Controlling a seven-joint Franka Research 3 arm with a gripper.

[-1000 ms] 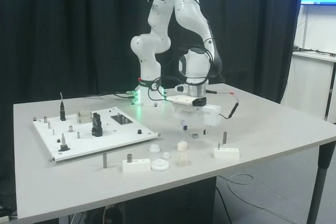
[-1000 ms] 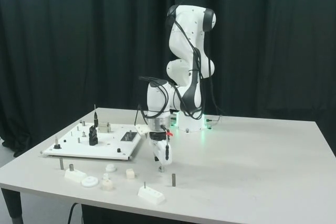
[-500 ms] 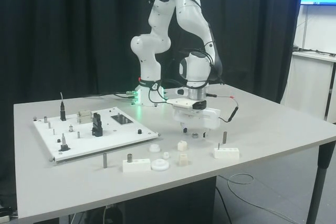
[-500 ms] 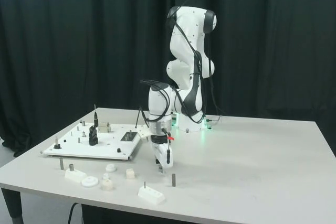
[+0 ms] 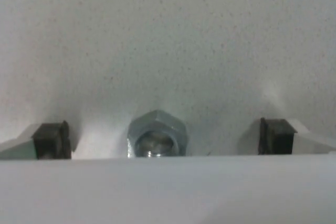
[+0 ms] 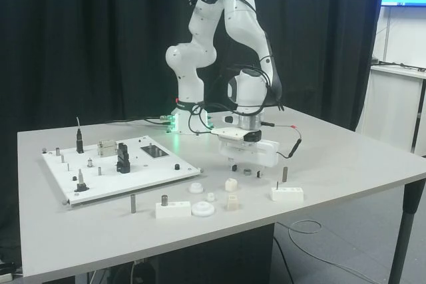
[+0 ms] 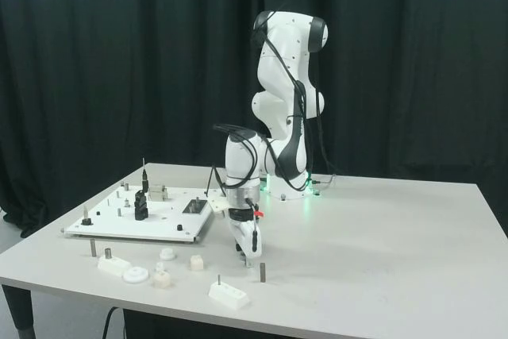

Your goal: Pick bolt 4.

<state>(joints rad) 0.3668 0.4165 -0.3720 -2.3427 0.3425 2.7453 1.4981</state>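
Gripper [image 5: 164, 139] status: lowered to the table [image 6: 346, 157] surface, fingers spread wide apart, one black pad [image 5: 51, 141] on each side of bolt 4 [image 5: 157, 136], with clear gaps on both sides and no contact. Bolt 4 stands head-up on the grey table, its hexagonal head midway between the pads in the wrist view. In the first room view the bolt [image 6: 247, 172] shows just below the gripper body [image 6: 247, 166].

Remaining items, placed relative to bolt 4, largest first:

1. White arm [image 6: 219, 44]: base bolted to the table behind the bolt, green light at the base, wrist bent down over the bolt.
2. White assembly board [image 6: 113, 167]: flat on the table, well apart from the bolt, towards the camera-left side in both room views. It carries several upright pins and black fixtures.
3. White block with a thin pin [image 6: 287, 194]: near the bolt, towards the table's front edge.
4. White block with a grey stud [image 6: 172, 209]: at the front edge, further off, on the board's side.
5. White round parts [image 6: 203, 209]: between the two blocks.
6. Grey upright pin [image 6: 285, 174]: just beside the gripper, on the side away from the board.
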